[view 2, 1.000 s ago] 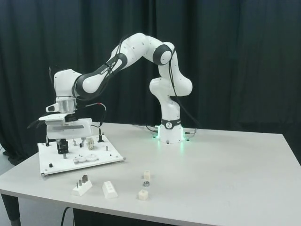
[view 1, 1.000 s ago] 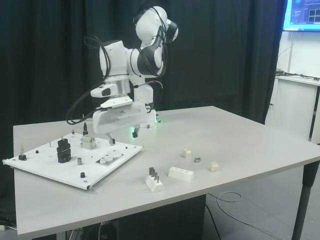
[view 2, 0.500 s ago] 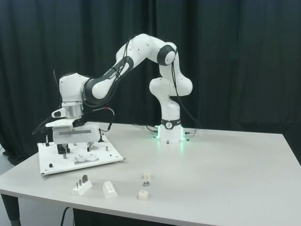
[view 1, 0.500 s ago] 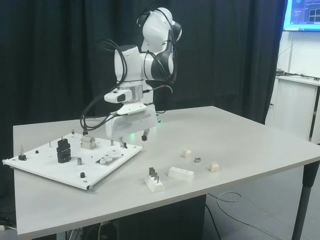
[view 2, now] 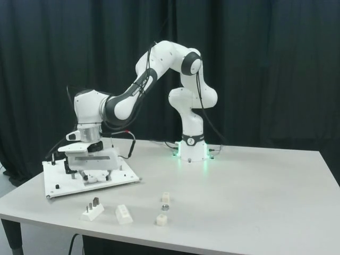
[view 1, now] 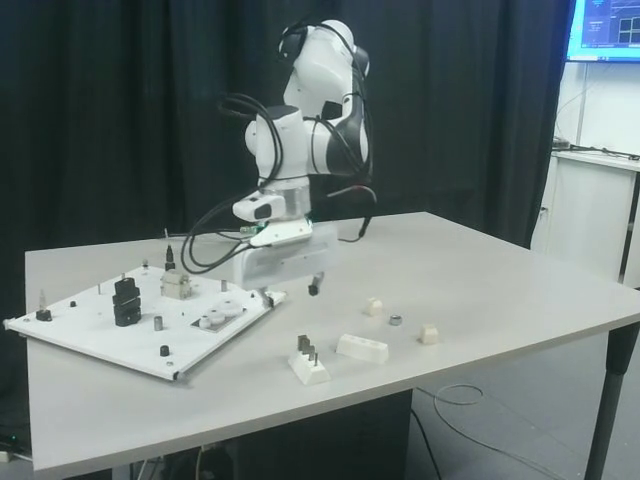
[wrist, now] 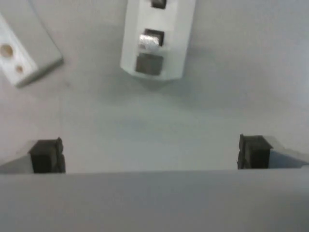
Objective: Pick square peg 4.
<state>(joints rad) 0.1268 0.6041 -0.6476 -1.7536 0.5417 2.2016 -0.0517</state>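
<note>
Small grey square pegs (view 1: 306,348) stand upright in a white holder (view 1: 311,368) near the table's front edge; the same holder (view 2: 93,211) shows in the second room view. In the wrist view the holder (wrist: 152,43) lies ahead of the fingers, with a square peg (wrist: 148,64) at its near end and another (wrist: 151,38) behind it. My gripper (view 1: 291,292) hangs open above the table, just off the white board's edge and short of the holder. Its black fingertips (wrist: 47,155) stand wide apart with nothing between them, gripper (wrist: 150,153).
The white assembly board (view 1: 110,333) with black and grey fittings lies to the left. A white block with holes (view 1: 362,347) sits beside the holder, also block (wrist: 24,53). Two small cubes (view 1: 373,306), (view 1: 429,333) and a metal nut (view 1: 396,320) lie to the right.
The arm has swung from over the board toward the peg holder, carrying the gripper past the board's edge. The fingers stayed open and the objects have not moved.
</note>
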